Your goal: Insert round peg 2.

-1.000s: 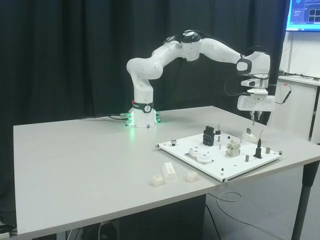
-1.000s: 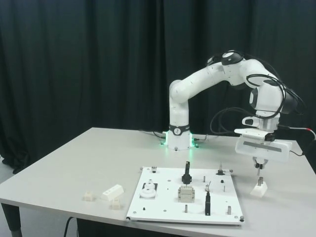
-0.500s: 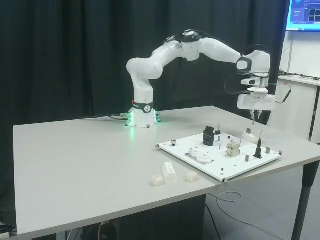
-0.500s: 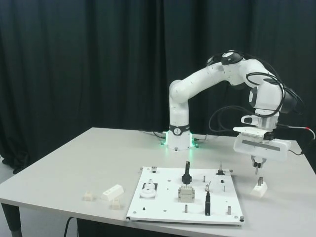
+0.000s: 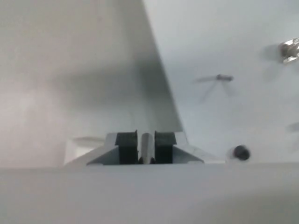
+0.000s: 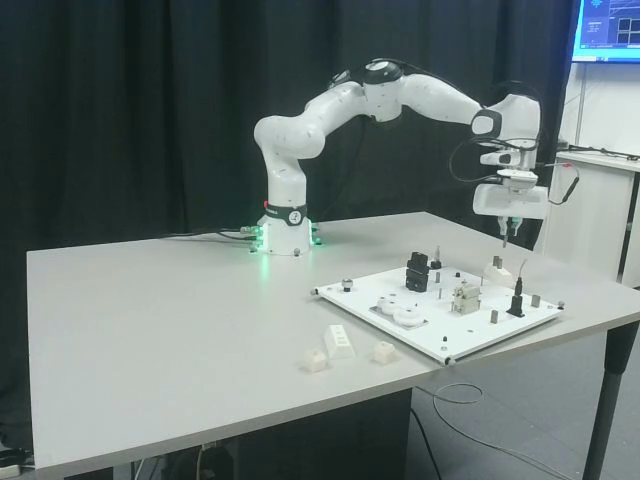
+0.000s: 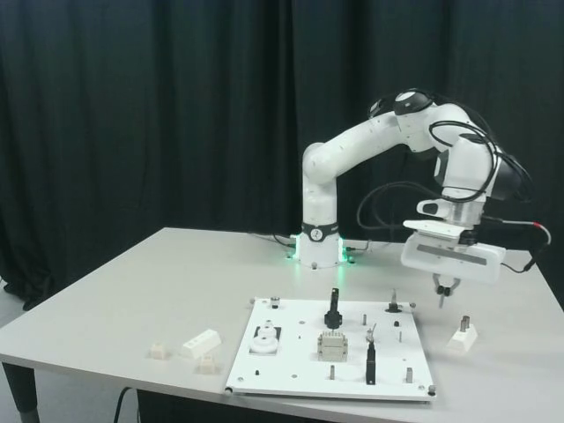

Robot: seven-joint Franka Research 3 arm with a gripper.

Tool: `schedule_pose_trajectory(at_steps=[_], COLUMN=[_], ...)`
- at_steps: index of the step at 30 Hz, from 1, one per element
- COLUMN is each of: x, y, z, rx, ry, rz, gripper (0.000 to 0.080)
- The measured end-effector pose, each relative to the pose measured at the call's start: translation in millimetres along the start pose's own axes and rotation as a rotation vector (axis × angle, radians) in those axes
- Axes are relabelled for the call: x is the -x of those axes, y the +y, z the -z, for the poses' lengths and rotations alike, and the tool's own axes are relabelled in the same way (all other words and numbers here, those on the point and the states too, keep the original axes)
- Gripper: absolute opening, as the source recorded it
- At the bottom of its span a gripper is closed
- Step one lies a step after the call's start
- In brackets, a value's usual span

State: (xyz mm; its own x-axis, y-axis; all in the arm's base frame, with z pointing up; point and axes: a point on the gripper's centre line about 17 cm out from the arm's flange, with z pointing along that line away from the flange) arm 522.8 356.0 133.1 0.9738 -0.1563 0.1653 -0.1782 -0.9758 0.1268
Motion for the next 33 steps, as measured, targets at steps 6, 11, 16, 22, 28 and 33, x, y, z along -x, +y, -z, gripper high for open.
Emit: schedule_pose_trajectory(at_steps=[6,11,16,22,28,33], x=[-17.4,-32.1,-46.2,-63.1,-76.8,-83.6], y=[26.1,47.3,63.4,74.7,77.8,76.1], z=[-4.2,-6.8,-9.7,-12.3,-13.9,-13.9], rx=[0.013,0.019,0.018,-0.006,-0.042,-0.06], ry=[-0.002,-0.004,-0.007,-0.007,-0.007,-0.007], rz=[-0.05,-0.088,-0.097,-0.081,-0.034,-0.007], gripper=[0.0072,0.0072,0.0072,0.0072,0.0072,0.0072])
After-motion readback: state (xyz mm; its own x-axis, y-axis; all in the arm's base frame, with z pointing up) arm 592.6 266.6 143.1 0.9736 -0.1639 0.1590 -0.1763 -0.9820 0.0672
